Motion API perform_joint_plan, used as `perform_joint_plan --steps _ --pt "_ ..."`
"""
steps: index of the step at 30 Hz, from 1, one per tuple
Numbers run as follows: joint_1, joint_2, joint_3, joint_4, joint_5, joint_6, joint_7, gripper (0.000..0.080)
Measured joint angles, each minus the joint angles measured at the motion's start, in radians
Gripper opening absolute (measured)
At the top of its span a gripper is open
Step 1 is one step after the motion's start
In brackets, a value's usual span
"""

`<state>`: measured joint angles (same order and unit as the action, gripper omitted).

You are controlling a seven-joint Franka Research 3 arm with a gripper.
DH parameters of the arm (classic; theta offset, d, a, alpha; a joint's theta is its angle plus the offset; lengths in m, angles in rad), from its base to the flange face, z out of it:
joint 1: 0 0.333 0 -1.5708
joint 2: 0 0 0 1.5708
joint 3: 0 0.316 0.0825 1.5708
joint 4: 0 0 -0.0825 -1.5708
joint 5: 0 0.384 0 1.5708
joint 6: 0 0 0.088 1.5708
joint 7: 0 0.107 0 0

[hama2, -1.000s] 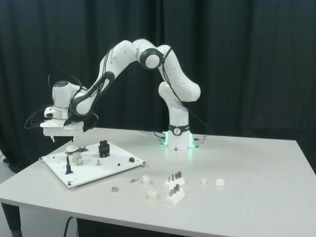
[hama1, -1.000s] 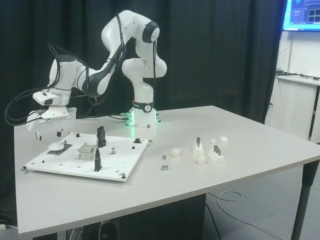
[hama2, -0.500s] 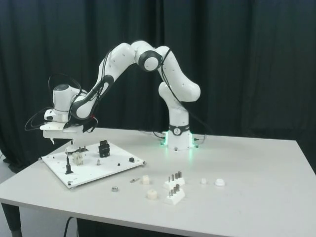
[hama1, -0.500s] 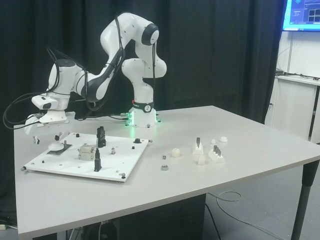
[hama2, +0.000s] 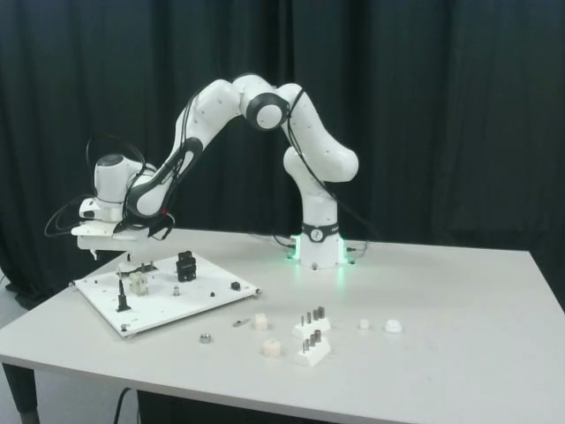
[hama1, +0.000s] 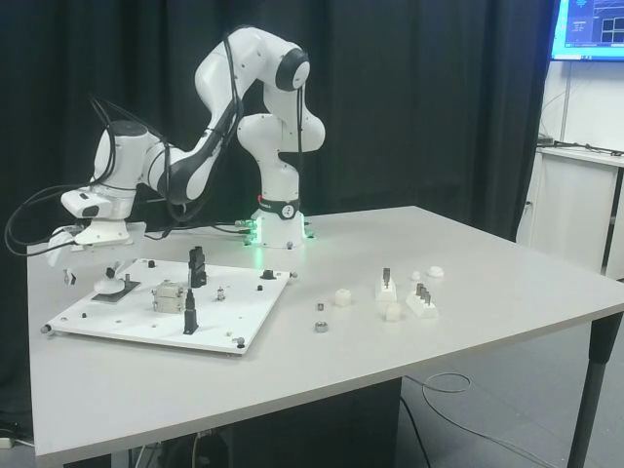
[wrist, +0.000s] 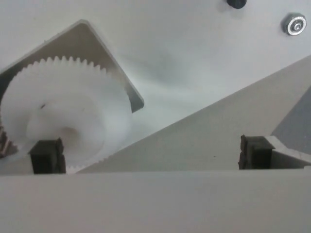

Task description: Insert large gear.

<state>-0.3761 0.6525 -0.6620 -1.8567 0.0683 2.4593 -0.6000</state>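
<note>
White plastic, toothed all round – large gear (wrist: 68,109), flat on a grey plate (wrist: 92,41) with one sharp corner showing. Plate and gear both on the white board (hama1: 234,317), close to the board edge farthest from the loose parts on the table (hama1: 458,336). From the first room view, seen only as a small white disc (hama1: 104,284) below the wrist.

Gripper (wrist: 150,154) low over that same edge of the board, fingers wide apart and clamped on nothing. One black fingertip (wrist: 47,156) in front of the gear's rim; touching or just above, cannot tell. Other fingertip (wrist: 255,151) past the board edge, over bare grey table. Gear off to one side of the gap, not centred between the fingers.

Elsewhere on the board: a black upright piece (hama1: 196,265), a second black post (hama1: 190,314) nearer the front edge, a small grey block (hama1: 169,296) between them – and, in the wrist view, a metal nut (wrist: 295,24) near the board's corner.

White arm (hama2: 212,110) arched high from its base (hama2: 320,249) at the table's far edge, reaching down to the board. Well apart, towards the middle of the table: a loose nut (hama1: 320,326), white blocks with dark pegs (hama1: 421,304) and a small white gear (hama1: 342,296).
</note>
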Motion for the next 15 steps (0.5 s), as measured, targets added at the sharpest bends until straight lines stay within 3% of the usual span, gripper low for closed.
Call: perform_joint_plan --steps 15 --pt "-0.012 0.004 0.009 0.007 0.002 0.006 0.0 0.08"
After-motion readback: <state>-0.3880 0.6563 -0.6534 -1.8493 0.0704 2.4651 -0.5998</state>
